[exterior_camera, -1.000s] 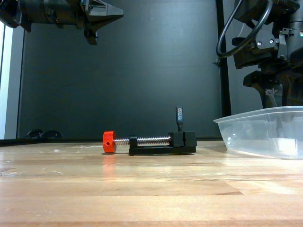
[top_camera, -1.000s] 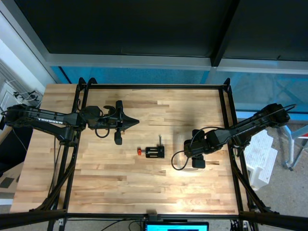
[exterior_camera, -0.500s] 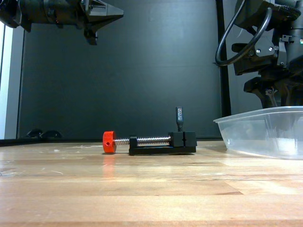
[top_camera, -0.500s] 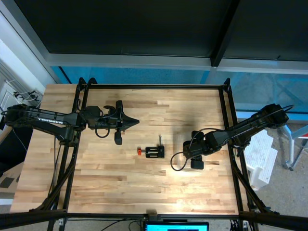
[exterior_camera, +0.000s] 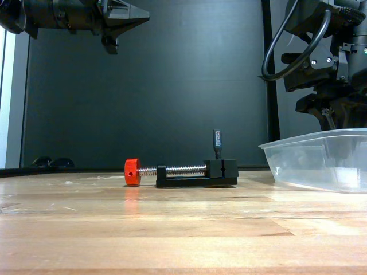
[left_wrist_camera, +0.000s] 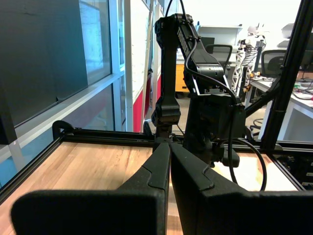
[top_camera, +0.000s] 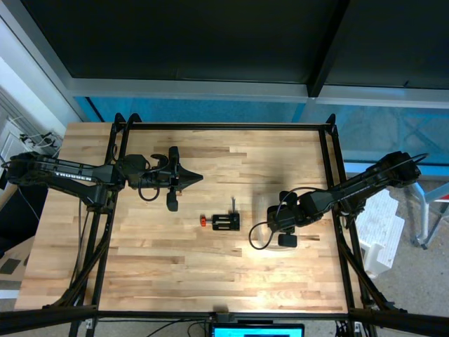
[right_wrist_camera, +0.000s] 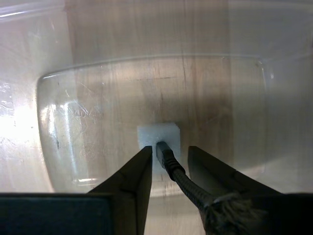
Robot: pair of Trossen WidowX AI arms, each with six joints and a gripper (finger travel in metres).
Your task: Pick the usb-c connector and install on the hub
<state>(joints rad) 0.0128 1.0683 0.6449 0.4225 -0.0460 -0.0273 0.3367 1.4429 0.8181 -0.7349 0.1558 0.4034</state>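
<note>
Currently the hub (top_camera: 224,222) lies flat near the middle of the table (top_camera: 175,274), with its orange cap (exterior_camera: 132,172) at the left end and a thin pin (exterior_camera: 217,143) upright over the right end. Bare wood surrounds the hub on every side and nothing touches it. To the hub's right stands a clear tray (exterior_camera: 287,163); its nearest wall is close to the hub's right end but apart from it, with a strip of bare wood between. The right gripper (top_camera: 287,239) hangs over that tray, right of the hub and slightly nearer. Its fingers (right_wrist_camera: 137,171) stand narrowly apart, and the connector (right_wrist_camera: 163,151) sits between them with a gap on either side, so neither finger is seen pressing it. The connector's tip overlaps a pale square (right_wrist_camera: 149,133) on the tray floor, and a braided cable (right_wrist_camera: 188,186) runs back from it toward the gripper body. Whether the connector rests on the square or hangs above it cannot be told. The tray walls ring the fingers and stand well apart from them. The left gripper (top_camera: 196,178) is left of the hub and farther back, high above the table. Its fingers (left_wrist_camera: 151,171) are pressed together along a thin seam with nothing between, and open table lies between it and the hub. A black frame (top_camera: 224,127) runs along the table's back and side edges, well apart from the hub.
</note>
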